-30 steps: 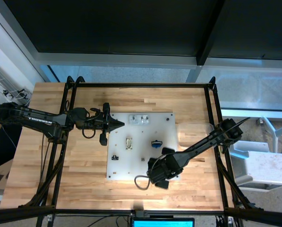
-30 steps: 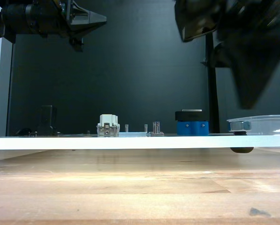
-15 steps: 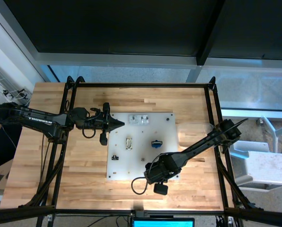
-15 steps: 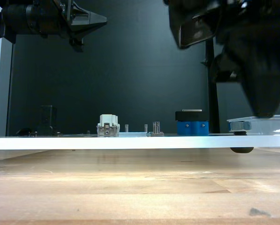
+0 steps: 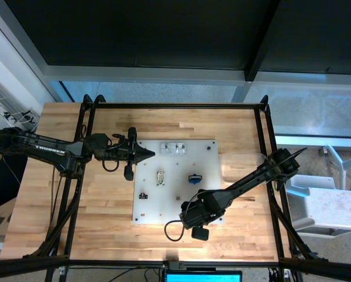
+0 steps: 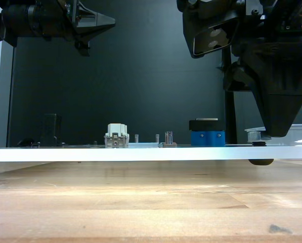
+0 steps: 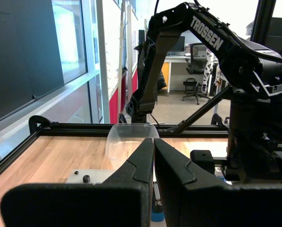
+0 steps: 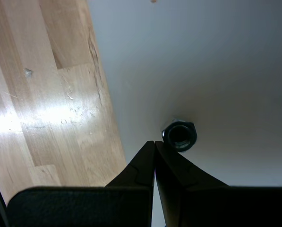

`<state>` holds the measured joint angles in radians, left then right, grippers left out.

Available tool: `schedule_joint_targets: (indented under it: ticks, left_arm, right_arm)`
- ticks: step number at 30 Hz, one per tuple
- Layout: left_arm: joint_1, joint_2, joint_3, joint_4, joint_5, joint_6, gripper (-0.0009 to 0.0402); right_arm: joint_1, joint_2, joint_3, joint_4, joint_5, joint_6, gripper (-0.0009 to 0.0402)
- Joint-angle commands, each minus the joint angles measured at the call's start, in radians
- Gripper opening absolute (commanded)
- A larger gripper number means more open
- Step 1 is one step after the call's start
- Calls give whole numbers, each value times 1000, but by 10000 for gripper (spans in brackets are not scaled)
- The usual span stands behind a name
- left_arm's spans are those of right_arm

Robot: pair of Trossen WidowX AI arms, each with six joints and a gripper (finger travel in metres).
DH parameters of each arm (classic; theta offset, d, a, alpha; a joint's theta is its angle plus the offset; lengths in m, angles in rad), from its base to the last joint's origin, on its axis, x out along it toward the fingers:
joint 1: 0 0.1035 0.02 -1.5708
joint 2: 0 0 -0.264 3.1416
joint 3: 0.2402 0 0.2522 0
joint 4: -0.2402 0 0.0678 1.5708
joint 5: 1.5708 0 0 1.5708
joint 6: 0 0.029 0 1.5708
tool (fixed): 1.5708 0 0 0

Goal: Unfasten the M12 fastener and place in the container

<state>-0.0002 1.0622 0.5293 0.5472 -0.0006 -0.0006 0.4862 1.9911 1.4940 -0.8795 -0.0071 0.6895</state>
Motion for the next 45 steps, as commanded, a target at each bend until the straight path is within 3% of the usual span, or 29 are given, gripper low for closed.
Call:
schedule_joint_targets:
  ticks: [1, 18, 19, 20, 23, 24, 25, 28, 33, 38, 45]
  left_arm:
    - [0, 0, 0, 0, 0, 0, 0]
    - [0, 0, 0, 0, 0, 0, 0]
    - [0, 0, 0, 1, 0, 0, 0]
    - [0, 0, 0, 0, 0, 0, 0]
    - [0, 0, 0, 0, 0, 0, 0]
    - [0, 0, 0, 0, 0, 0, 0]
    - [0, 0, 0, 0, 0, 0, 0]
    - [0, 0, 0, 0, 0, 0, 0]
    - [0, 0, 0, 0, 0, 0, 0]
    - [1, -1, 0, 1, -1, 0, 0]
    - [0, 0, 0, 0, 0, 0, 0]
  right_arm:
    - [-2, 0, 0, -7, 12, 2, 0]
    - [-2, 0, 0, -24, 19, 0, 0]
    - [-2, 0, 0, -28, 39, -10, 0]
    - [-2, -2, 0, -42, 97, -8, 0]
    - [-1, -10, 11, -137, 336, 122, 0]
    - [-1, -11, 20, -157, 376, 142, 0]
    - [0, -11, 27, -163, 383, 139, 0]
    - [1, -13, 35, -163, 369, 138, 0]
    - [4, -13, 35, -163, 316, 135, 0]
    - [6, -26, 37, -155, 215, 142, 0]
    - [8, -34, 114, -183, 138, 151, 0]
